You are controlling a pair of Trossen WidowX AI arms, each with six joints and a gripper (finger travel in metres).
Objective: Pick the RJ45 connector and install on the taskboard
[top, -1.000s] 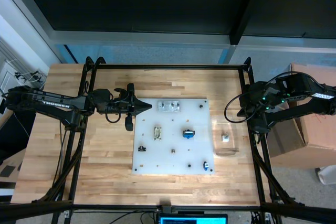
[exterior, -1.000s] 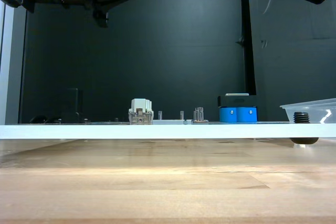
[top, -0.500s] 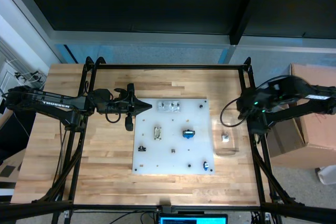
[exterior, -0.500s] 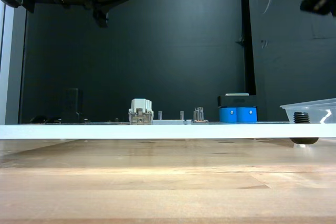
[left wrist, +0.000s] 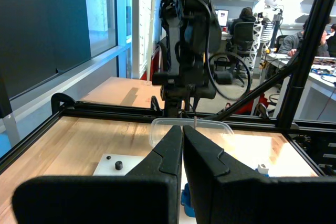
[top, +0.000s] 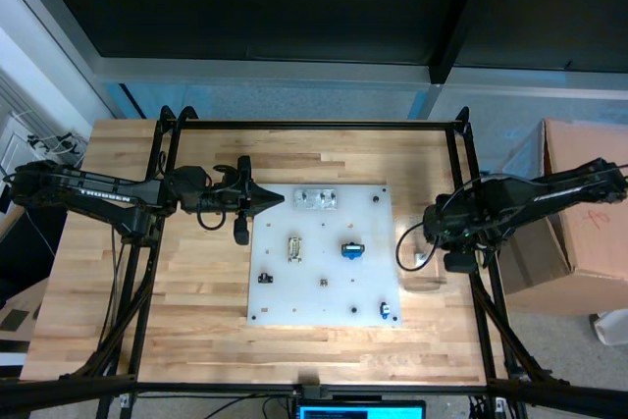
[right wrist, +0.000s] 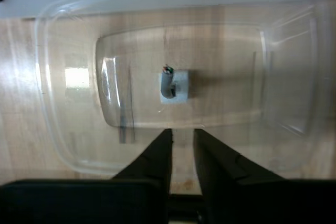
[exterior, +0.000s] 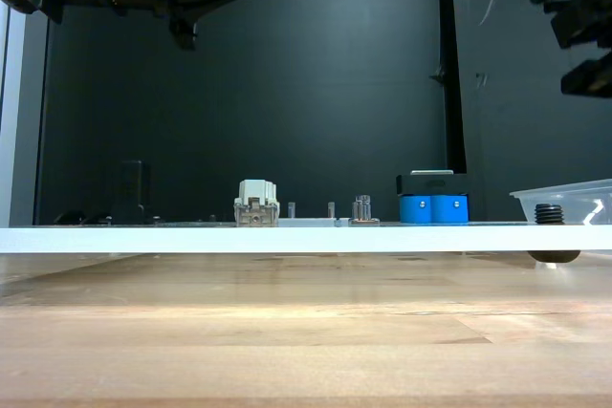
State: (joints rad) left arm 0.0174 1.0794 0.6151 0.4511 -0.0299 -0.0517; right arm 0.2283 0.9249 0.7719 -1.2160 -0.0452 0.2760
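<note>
Under right gripper (right wrist: pixel 182 131), one RJ45 connector (right wrist: pixel 173 85) in tray (right wrist: pixel 294 77); left gripper (top: pixel 280 199) near taskboard (top: pixel 324 303).

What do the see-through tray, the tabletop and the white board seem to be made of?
Shallow see-through tray: probably clear plastic, glossy; wood shows through, highlights glint. The grey RJ45 connector lies free in it, below the open right claw. Tabletop: wood strips with grain, likely varnished. Flat white board: matte, maybe plastic. Shut left claw hovers by the board's far left corner.
</note>
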